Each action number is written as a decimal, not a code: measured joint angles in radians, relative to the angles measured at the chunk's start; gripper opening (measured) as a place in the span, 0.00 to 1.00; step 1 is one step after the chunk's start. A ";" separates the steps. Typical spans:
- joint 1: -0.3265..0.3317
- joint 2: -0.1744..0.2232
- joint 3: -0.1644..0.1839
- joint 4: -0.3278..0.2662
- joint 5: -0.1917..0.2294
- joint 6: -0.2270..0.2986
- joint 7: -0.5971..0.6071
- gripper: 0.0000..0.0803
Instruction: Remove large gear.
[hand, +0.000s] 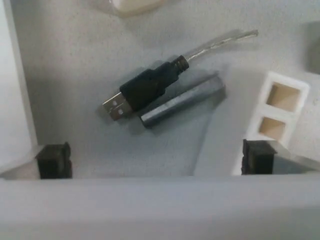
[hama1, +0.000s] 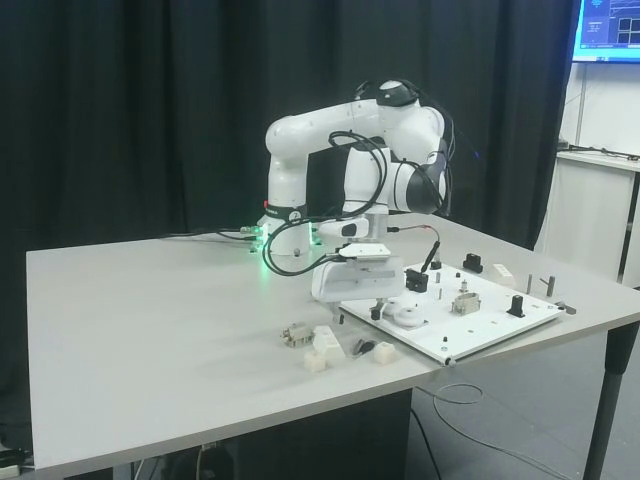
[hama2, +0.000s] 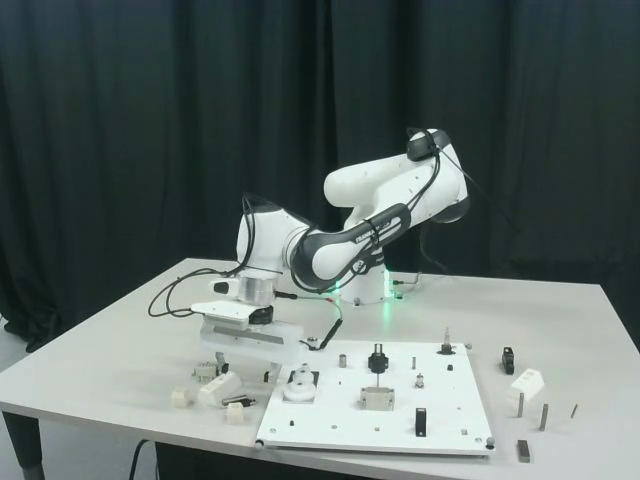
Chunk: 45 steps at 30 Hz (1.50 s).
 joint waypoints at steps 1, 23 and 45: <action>0.000 0.000 0.000 0.000 0.000 0.000 0.000 0.90; 0.001 0.000 -0.004 0.000 0.000 0.022 0.000 1.00; 0.027 0.015 -0.071 0.040 -0.002 -0.093 0.057 1.00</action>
